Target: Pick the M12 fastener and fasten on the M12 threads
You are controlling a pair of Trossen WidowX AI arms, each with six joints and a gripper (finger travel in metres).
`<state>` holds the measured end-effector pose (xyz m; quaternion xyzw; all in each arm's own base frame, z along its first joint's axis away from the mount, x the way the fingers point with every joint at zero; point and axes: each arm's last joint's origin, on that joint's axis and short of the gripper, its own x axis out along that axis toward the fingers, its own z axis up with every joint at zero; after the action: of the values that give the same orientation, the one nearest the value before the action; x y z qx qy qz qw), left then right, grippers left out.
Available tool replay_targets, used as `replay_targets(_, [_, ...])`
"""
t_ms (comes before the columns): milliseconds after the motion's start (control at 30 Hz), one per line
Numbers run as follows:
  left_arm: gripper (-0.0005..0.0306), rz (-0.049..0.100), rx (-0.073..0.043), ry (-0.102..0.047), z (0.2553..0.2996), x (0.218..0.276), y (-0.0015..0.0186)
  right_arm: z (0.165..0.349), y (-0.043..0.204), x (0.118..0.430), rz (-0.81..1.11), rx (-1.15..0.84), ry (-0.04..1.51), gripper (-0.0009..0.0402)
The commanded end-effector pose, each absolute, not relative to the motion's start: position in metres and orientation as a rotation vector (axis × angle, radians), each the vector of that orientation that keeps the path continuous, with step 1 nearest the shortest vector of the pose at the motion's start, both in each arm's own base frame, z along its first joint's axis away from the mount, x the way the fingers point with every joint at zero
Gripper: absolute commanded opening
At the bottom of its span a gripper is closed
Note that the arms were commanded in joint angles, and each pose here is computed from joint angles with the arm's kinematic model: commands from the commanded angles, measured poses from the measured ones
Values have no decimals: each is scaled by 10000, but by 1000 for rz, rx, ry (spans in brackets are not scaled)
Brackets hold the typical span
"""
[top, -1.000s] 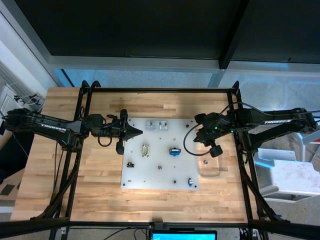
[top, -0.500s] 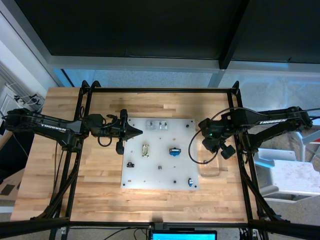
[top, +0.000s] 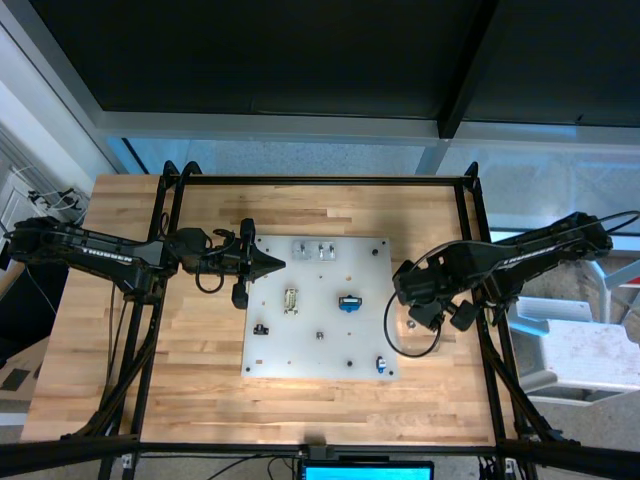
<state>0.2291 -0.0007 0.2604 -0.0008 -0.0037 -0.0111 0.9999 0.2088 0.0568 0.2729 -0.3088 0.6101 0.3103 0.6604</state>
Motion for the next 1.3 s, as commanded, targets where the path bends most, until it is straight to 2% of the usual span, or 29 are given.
replay_targets(33, [0, -22, -2, -8, 2605, 2292, -6, 2654, 624, 2128, 721, -710, 1391, 0])
replay_targets(233, [0, -22, -2, -8, 2605, 2292, -7, 2505, 725, 2197, 744, -731, 1384, 14])
replay_targets(567, [0, -22, -2, -8, 2605, 2292, -7, 2271, 772, 2153, 687, -668, 1409, 122])
replay_targets(700, [0, -22, -2, -8, 2605, 2292, -7, 2167, 786, 2171, 693, -668, 1447, 153])
replay_targets(1300, [0, -22, -2, -8, 2605, 2292, -7, 1843, 806, 2232, 675, -692, 1430, 160])
